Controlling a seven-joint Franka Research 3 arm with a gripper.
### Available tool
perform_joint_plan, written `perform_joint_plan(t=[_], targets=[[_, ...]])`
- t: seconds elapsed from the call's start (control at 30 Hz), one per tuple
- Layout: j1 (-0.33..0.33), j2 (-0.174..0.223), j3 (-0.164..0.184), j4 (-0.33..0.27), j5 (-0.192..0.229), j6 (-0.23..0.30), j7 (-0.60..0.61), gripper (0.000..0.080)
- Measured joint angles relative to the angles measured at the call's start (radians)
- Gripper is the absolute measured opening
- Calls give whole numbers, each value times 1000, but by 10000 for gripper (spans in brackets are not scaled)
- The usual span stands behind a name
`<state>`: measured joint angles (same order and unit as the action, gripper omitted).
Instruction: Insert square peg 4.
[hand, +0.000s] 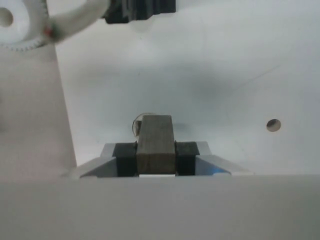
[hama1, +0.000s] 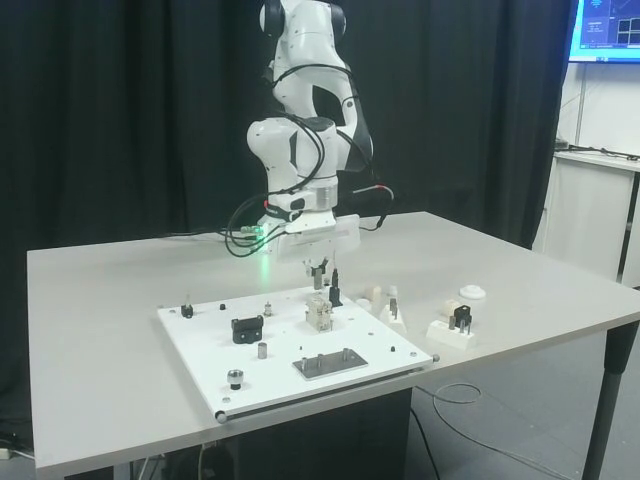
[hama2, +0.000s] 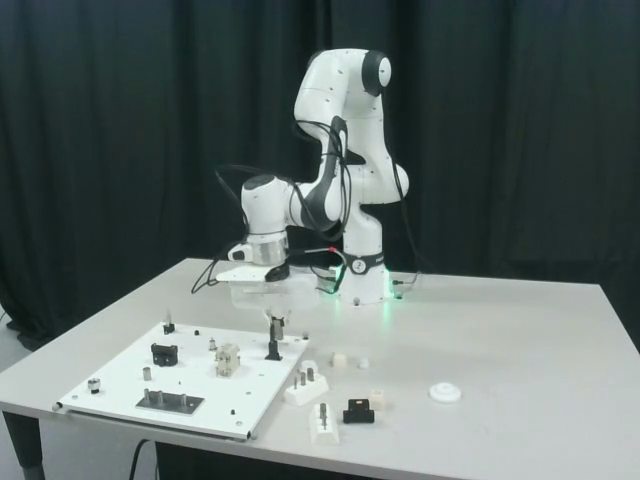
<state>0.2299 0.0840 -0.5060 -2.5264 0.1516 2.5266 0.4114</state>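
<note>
The square peg (hand: 156, 144) is a short grey bar, clamped between the black finger pads (hand: 186, 157) of my gripper (hand: 156, 162). In the room views my gripper (hama1: 318, 268) (hama2: 275, 322) hangs a little above the back part of the white board (hama1: 200, 345) (hama2: 110, 385), shut on the peg. A black upright post (hama1: 335, 296) (hama2: 272, 350) stands on the board just beside it, and a small pale block fixture (hama1: 319, 312) (hama2: 227, 360) sits just in front. Under the peg's tip a small round feature shows on the board; the peg hides most of it.
The board also bears a black block (hama1: 247, 327), a grey metal plate with pins (hama1: 329, 364) (hama2: 169, 402) and small studs. A white toothed gear (hand: 20, 25) and a black part (hand: 135, 10) lie near the gripper. Off the board stand white holders (hama1: 452, 328) and a white disc (hama2: 445, 392).
</note>
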Motion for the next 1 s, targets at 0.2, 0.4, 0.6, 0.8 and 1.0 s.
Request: perform_joint_plan(t=[0.2,0.4,0.6,0.8,1.0], targets=[[0,2,0,-7,7,2,0,154],[0,6,0,-9,16,2,0,154],[1,12,0,-9,32,5,0,154],[2,17,0,-11,42,12,0,154],[2,23,0,-12,50,18,0,154]])
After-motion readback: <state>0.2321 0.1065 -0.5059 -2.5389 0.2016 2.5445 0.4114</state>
